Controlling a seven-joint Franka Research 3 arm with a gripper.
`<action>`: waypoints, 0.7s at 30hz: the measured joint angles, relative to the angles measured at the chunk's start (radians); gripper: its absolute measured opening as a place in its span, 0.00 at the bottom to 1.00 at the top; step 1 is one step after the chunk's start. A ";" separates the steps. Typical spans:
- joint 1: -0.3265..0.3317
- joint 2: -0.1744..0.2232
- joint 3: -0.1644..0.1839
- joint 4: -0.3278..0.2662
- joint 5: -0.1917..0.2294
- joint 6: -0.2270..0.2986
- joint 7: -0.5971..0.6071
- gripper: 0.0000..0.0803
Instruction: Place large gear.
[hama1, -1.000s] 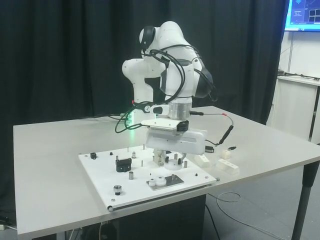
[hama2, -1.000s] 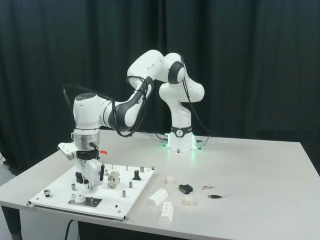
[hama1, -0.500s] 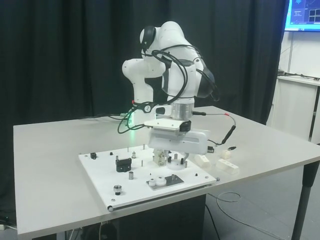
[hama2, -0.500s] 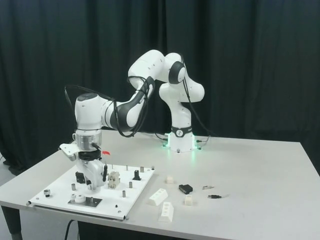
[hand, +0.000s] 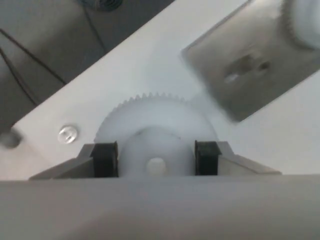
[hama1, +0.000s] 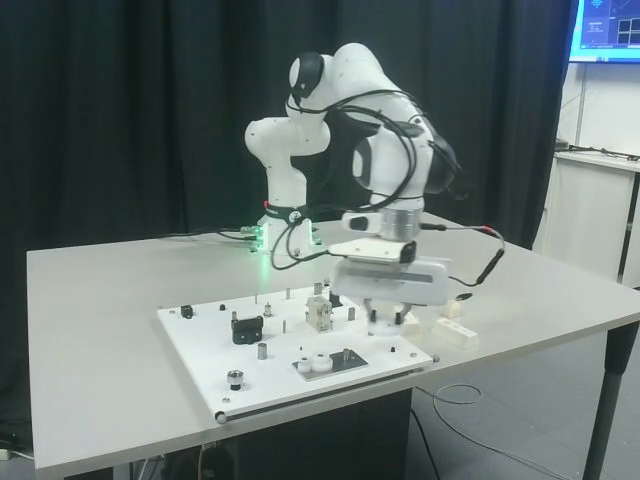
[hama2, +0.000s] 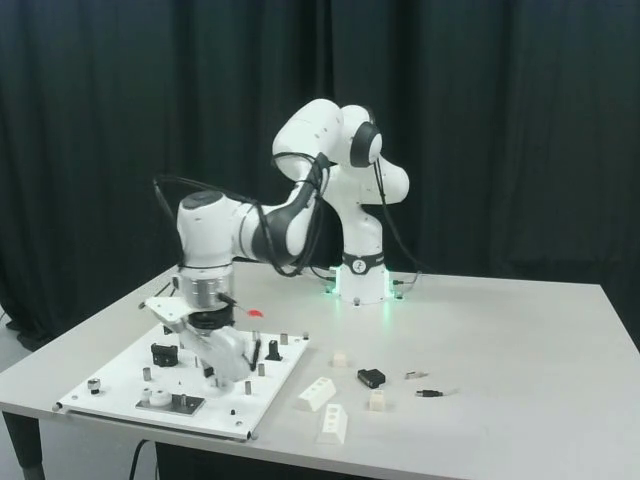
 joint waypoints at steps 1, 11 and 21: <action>0.007 -0.001 0.000 -0.001 0.000 -0.002 0.000 0.41; 0.093 -0.009 0.000 -0.013 -0.001 -0.024 0.020 0.41; 0.185 -0.029 0.000 -0.046 -0.008 -0.026 0.028 0.41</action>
